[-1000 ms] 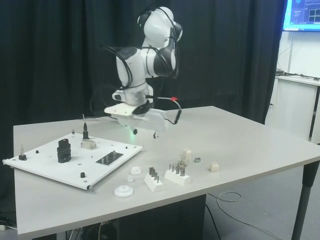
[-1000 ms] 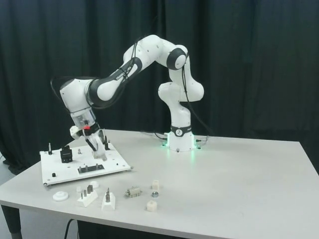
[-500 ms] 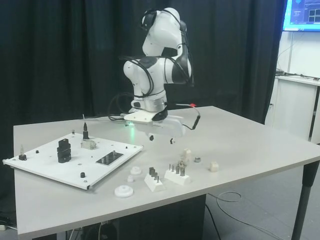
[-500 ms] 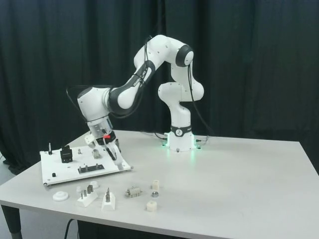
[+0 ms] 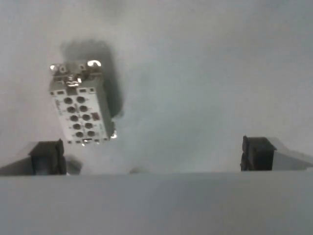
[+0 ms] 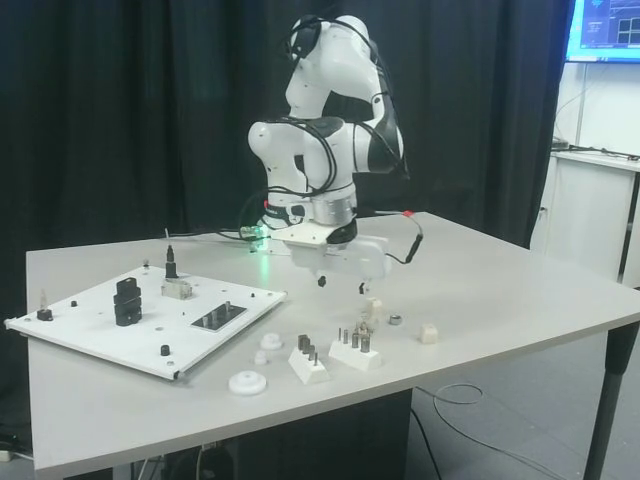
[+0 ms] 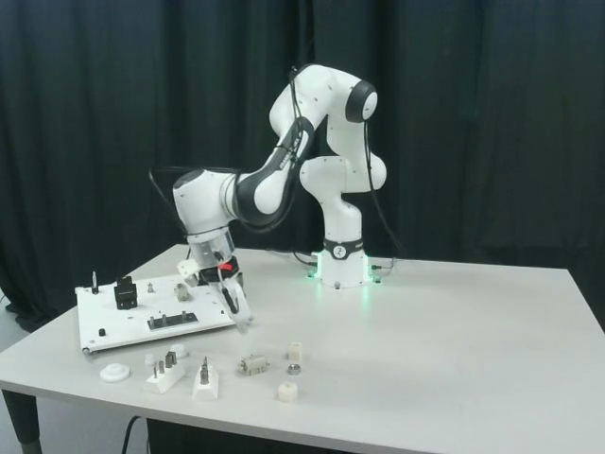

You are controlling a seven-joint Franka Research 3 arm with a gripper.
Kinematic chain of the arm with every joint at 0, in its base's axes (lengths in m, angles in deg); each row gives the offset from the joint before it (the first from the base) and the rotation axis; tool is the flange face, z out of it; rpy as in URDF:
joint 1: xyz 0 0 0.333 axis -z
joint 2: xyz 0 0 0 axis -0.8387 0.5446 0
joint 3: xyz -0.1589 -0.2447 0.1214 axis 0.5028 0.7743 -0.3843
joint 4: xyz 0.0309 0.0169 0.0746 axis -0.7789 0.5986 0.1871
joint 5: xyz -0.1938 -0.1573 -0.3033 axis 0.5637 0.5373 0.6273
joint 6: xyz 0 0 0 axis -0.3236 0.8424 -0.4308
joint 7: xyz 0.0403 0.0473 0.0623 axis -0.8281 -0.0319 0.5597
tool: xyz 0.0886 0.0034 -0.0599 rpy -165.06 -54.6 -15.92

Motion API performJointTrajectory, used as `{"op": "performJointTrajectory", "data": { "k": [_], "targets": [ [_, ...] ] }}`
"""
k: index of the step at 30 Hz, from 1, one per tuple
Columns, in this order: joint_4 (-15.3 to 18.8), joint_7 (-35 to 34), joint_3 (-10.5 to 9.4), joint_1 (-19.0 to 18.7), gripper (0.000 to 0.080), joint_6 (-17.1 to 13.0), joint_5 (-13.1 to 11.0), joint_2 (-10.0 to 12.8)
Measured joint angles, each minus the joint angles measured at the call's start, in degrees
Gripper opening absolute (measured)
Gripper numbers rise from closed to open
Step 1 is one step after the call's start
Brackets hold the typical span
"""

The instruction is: Pick waterproof.

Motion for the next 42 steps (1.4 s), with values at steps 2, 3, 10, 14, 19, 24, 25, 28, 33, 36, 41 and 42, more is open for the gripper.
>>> {"op": "performJointTrajectory", "data": {
  "k": [2, 3, 10, 14, 19, 24, 25, 28, 33, 36, 41, 42],
  "targets": [
    [0.3, -0.4, -0.12, -0.5, 0.0800, -1.0, 0.0, 0.0],
    [0.4, -0.6, -0.21, -0.7, 0.0800, -1.4, 0.0, 0.0],
    [1.4, -1.7, -1.34, -1.5, 0.0800, -4.8, 0.1, 0.0],
    [1.9, -1.8, -2.20, -1.6, 0.0800, -6.8, 0.2, 0.0],
    [2.6, -1.8, -3.23, -1.7, 0.0800, -9.4, 0.5, 0.2],
    [3.5, -1.8, -4.18, -1.9, 0.0800, -12.1, 0.7, 0.4],
    [3.6, -1.8, -4.34, -1.9, 0.0800, -12.5, 0.8, 0.4],
    [4.0, -1.8, -4.83, -2.0, 0.0800, -13.7, 1.0, 0.6],
    [4.6, -2.4, -5.73, -2.0, 0.0800, -15.6, 1.1, 1.0],
    [4.7, -3.0, -6.13, -2.0, 0.0800, -16.2, 1.3, 1.2],
    [4.7, -3.8, -6.66, -2.0, 0.0800, -17.2, 1.4, 1.8],
    [4.7, -3.9, -6.73, -2.0, 0.0800, -17.4, 1.4, 1.9]
  ]
}}
